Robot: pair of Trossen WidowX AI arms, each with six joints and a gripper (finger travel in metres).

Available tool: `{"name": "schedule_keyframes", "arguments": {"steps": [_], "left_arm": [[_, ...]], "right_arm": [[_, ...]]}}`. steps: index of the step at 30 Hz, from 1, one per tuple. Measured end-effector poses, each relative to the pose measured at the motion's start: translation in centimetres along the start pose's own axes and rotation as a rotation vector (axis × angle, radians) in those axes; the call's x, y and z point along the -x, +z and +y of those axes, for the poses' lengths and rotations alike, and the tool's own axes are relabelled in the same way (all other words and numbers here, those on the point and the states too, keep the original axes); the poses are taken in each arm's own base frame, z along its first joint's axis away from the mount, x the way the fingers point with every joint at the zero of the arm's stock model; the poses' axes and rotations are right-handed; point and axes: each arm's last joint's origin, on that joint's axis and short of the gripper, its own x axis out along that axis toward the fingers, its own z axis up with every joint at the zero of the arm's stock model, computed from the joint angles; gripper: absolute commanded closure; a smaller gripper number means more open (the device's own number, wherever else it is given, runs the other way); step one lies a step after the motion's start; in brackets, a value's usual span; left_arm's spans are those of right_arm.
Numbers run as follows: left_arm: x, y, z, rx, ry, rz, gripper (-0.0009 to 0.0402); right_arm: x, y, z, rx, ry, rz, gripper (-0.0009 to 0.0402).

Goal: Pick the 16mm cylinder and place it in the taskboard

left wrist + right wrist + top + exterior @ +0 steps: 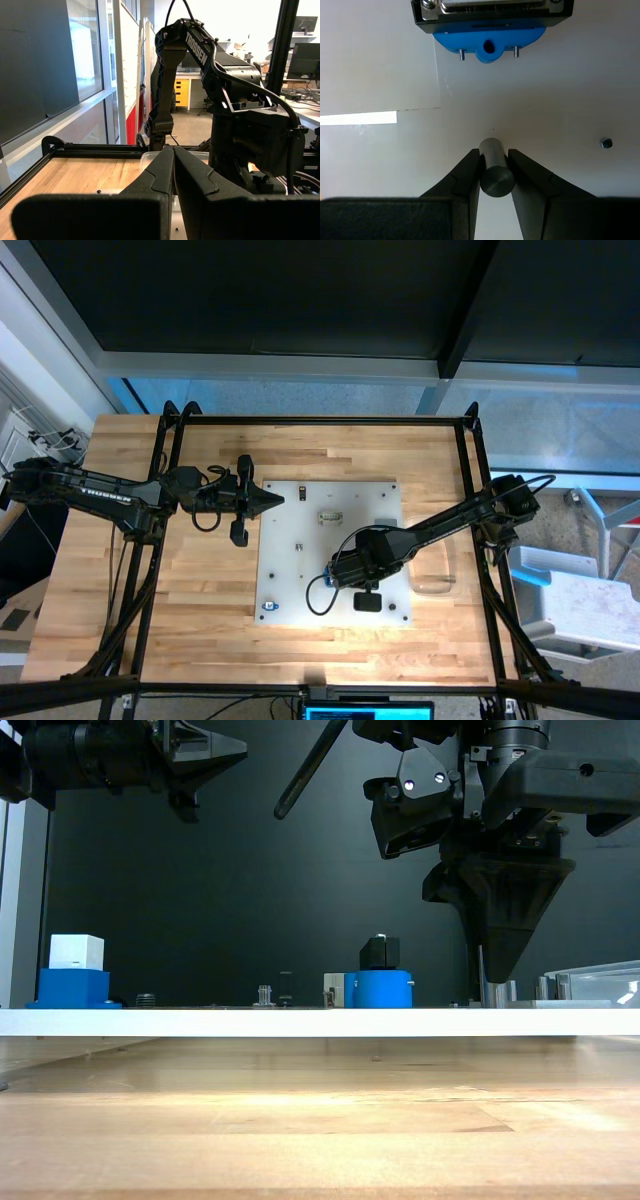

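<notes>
**Right gripper**: clenched on the 16mm cylinder and pointing straight down at the taskboard.

**16mm cylinder:** stands upright between the two fingers, with its flat upper end towards the wrist camera. In the low view its lower end looks at or just above the board surface (contact cannot be confirmed).

**Progress (judged):** the pick is done and the peg is over the board. Seating it in its hole and letting go are left. No hole shows under the peg.

**Ahead of the fingertips:** a blue fitting on the board, apart from the peg, with bare white plate between them.

**Left gripper**: fingers pressed together and holding nothing. It is held high just beside the board's left edge, well apart from the right gripper.
</notes>
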Motion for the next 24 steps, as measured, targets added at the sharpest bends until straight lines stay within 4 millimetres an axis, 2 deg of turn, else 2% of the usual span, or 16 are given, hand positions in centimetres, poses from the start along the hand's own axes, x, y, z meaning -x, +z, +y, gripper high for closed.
{"name": "schedule_keyframes", "arguments": {"steps": [19,24], "left_arm": [[0.0,0.0,0.0,0.000,0.000,0.000,0.0393],[0.0,0.0,0.0,0.000,0.000,0.000,0.0393]], "right_arm": [[-1.3,-0.5,-0.1,-0.001,0.005,-0.010,0.0361],[-1.3,-0.5,-0.1,-0.002,0.008,-0.012,0.0342]]}}
